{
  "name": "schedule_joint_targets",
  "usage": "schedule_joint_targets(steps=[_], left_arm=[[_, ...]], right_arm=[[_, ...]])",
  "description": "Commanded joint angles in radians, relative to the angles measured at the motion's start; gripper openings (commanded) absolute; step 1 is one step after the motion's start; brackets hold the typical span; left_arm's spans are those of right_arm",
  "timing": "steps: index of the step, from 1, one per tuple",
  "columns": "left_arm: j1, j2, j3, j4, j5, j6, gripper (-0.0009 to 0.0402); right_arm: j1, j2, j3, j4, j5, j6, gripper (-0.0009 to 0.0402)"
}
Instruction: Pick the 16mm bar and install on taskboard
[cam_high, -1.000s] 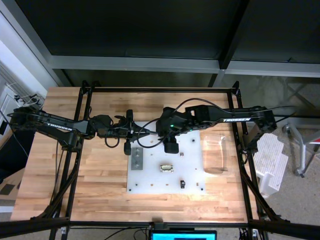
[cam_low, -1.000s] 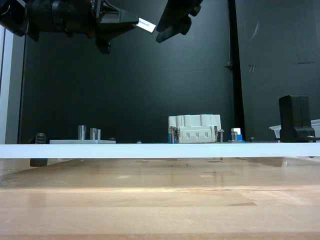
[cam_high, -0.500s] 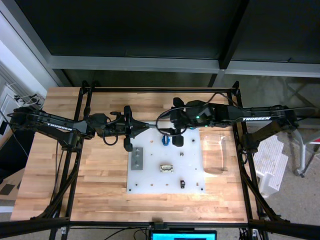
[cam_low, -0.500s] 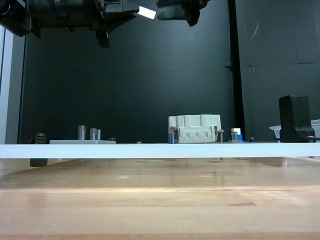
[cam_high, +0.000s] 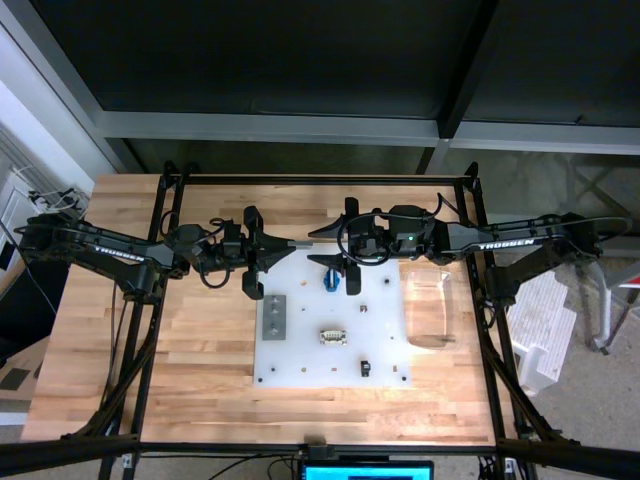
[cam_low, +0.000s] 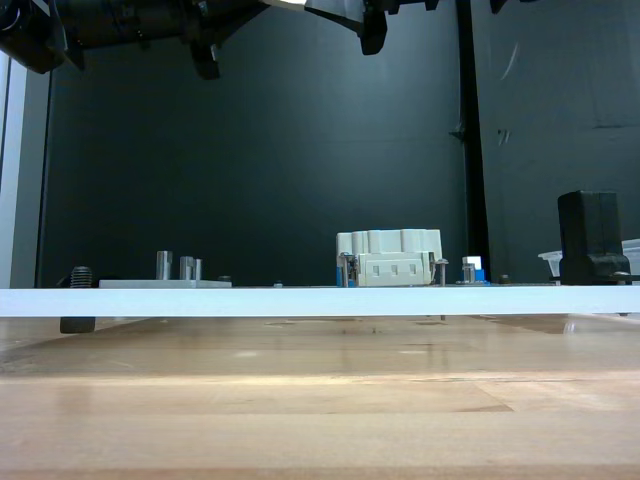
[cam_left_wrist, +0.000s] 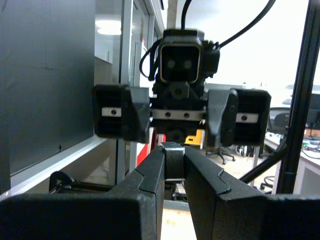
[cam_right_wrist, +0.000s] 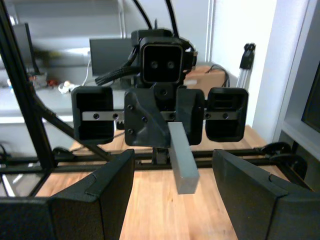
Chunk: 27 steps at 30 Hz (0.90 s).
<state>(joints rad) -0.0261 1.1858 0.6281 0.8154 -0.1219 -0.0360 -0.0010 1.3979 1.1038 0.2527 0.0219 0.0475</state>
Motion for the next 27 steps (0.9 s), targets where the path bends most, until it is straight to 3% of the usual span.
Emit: schedule_joint_targets(steps=[1, 13, 27], left_arm=[[0.000, 0.001, 0.000, 0.011, 0.001, 0.000, 0.0000], [0.000, 0.002, 0.000, 0.059, 0.000, 0.000, 0.0000], [0.000, 0.003, 0.000, 0.058, -0.002, 0.000, 0.0000]], right_arm=[[-0.008, 0.001, -0.015, 0.051, 0.000, 0.026, 0.0215], [-0.022, 0.037, -0.021, 0.131, -0.027, 0.058, 0.0213], [-0.025, 0.064, -0.006, 0.178, -0.052, 0.060, 0.0150]])
